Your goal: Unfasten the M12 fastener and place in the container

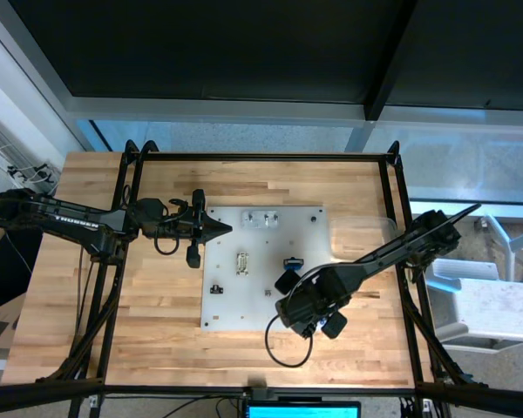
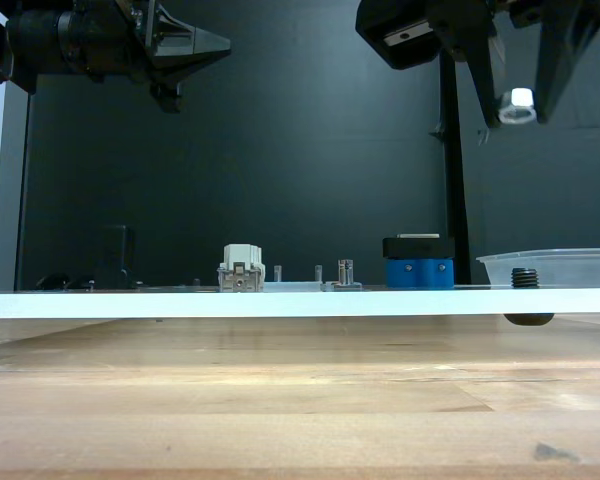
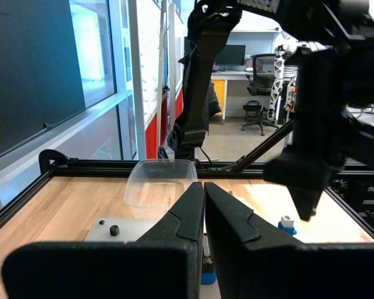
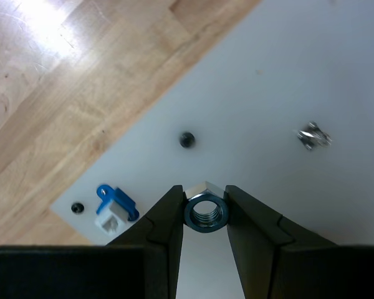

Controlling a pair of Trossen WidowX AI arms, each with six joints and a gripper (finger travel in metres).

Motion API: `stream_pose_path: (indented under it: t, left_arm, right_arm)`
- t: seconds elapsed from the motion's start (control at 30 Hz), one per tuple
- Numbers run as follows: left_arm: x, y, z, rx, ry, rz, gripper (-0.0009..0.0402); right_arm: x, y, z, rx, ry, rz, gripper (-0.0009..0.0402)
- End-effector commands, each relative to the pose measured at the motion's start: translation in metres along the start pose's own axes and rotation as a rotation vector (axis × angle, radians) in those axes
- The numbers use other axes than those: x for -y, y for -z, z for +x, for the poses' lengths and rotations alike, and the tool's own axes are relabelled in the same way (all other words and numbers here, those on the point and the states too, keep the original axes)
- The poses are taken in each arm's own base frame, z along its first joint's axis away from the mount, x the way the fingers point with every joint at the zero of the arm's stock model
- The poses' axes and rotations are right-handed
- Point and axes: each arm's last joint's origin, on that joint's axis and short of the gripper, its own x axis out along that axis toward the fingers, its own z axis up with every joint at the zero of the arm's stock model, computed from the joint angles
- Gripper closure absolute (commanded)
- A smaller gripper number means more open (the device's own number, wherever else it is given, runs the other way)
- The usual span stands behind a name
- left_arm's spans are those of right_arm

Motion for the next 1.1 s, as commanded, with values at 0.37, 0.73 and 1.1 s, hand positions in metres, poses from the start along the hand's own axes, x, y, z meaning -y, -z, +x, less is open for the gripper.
stream_pose_path:
  t: [0.37,0.73,1.1]
  left_arm:
    - [0.000,0.000,0.000,0.000,0.000,0.000,0.0393]
    - [0.000,0.000,0.000,0.000,0.000,0.000,0.0393]
    - [0.000,0.000,0.000,0.000,0.000,0.000,0.0393]
  right_arm:
    - [0.033,0.079,-0.013,-0.057,0.032,0.431,0.0385]
    - [0.042,0.148,-0.005,-0.125,0.062,0.926,0.0385]
    - [0.024,0.203,-0.006,-0.158,0.197,1.203,0.0385]
